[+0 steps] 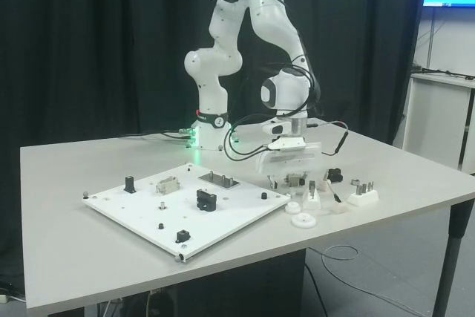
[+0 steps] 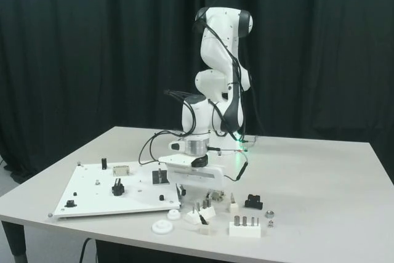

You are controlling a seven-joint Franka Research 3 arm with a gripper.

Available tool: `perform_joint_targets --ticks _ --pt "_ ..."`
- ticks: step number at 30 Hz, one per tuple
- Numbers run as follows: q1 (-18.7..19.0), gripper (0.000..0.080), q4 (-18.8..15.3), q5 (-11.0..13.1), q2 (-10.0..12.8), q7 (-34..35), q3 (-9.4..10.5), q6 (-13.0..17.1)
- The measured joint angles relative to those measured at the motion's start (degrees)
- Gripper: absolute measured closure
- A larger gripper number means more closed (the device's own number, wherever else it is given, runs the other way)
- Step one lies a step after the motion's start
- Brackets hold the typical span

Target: Pick small gear.

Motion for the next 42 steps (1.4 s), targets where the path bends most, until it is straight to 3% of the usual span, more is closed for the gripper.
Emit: perform_joint_targets --ticks 9,27,38,39,42 --pt "0.0 0.0003 0.1 1.6 0.9 -1.9 0.19 1.3" --pt "0.0 0.0003 0.4 1.7 2.4 -1.9 1.31 3.7" --pt "0.0 0.0031 0.4 1.6 3.4 -5.4 1.46 5.6" --pt "-0.1 0.0370 0.4 1.6 3.5 -5.4 1.46 5.6" --pt "-0.1 0.0370 0.4 1.6 3.6 -5.4 1.45 5.7"
